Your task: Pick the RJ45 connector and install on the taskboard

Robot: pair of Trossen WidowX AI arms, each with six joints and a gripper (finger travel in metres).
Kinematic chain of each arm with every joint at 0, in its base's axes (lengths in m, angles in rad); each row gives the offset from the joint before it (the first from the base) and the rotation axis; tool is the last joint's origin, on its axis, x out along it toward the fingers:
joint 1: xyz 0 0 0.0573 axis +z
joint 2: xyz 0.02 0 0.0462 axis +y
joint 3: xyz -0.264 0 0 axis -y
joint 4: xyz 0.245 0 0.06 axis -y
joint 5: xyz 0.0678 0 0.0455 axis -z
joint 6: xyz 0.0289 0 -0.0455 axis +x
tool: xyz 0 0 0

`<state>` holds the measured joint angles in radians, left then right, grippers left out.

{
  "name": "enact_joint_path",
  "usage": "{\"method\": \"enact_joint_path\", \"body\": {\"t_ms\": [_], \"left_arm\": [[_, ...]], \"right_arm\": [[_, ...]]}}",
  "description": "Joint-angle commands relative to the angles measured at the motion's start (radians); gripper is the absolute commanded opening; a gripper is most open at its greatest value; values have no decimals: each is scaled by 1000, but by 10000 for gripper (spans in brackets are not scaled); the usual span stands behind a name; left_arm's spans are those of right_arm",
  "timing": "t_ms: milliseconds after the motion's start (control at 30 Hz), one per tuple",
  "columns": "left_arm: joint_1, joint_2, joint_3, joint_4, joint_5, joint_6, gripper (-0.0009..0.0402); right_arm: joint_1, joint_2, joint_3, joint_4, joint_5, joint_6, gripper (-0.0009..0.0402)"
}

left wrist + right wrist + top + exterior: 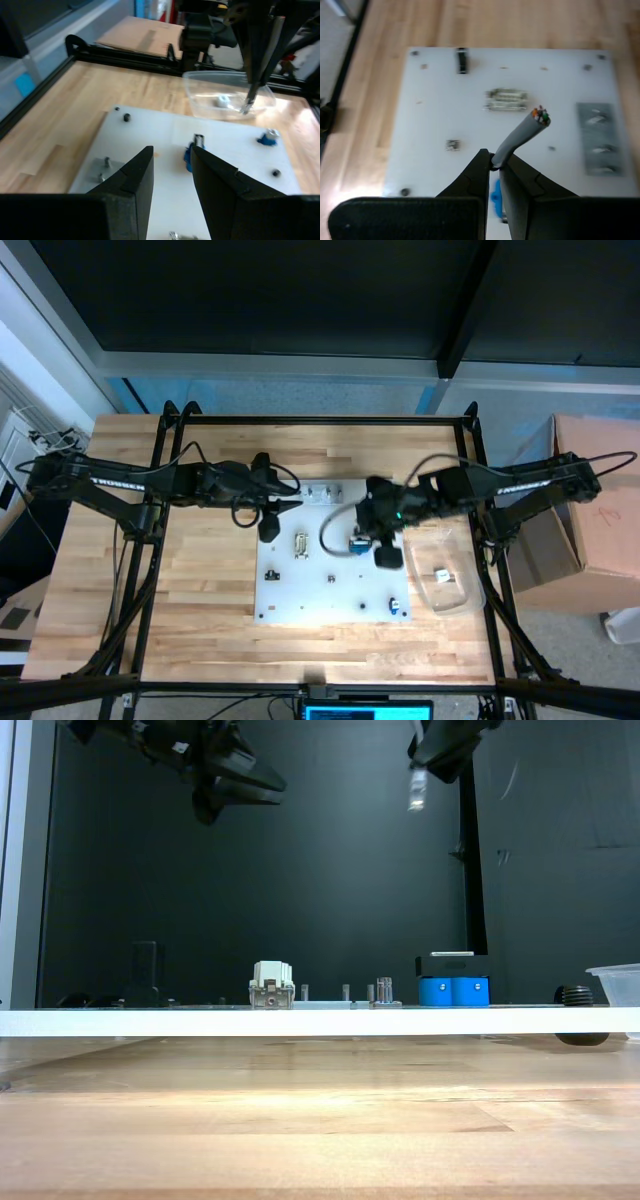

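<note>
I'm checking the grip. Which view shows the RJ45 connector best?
Low view: the RJ45 connector hangs clear from the shut right pincer, high above the taskboard. Right wrist shows only its cable stub; left wrist shows it small, beyond the open left pincer above the board; high view hides it.

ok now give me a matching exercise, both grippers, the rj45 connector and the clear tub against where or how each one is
1 left gripper
2 right gripper
3 RJ45 connector
4 clear tub

a on the table, right of the taskboard
b open, over the taskboard's left edge
c held, hanging clear of its seat
d shut on the connector's cable, high over the taskboard

Pairs: 1-b, 2-d, 3-c, 4-a
</note>
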<state>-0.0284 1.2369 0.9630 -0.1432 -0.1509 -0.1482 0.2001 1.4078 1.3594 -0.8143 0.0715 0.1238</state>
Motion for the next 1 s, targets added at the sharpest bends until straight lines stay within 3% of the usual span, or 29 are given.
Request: {"method": "enact_joint_path", "body": {"t_ms": [33, 133, 400, 633, 1000], "left_arm": [[0, -28, -24, -3, 26, 0, 83], [0, -34, -25, -6, 64, 0, 75], [0, -33, -25, -7, 64, 0, 64], [1, -33, -25, -7, 64, 0, 64], [1, -33, -25, -7, 65, 0, 64]], "right_arm": [[49, -8, -37, 27, 6, 52, 0], [96, -8, -72, 71, 6, 98, 0], [200, -8, -152, 120, 19, 195, 0], [299, -8, -166, 93, 90, 228, 0], [429, -8, -201, 47, 123, 232, 0]]}}
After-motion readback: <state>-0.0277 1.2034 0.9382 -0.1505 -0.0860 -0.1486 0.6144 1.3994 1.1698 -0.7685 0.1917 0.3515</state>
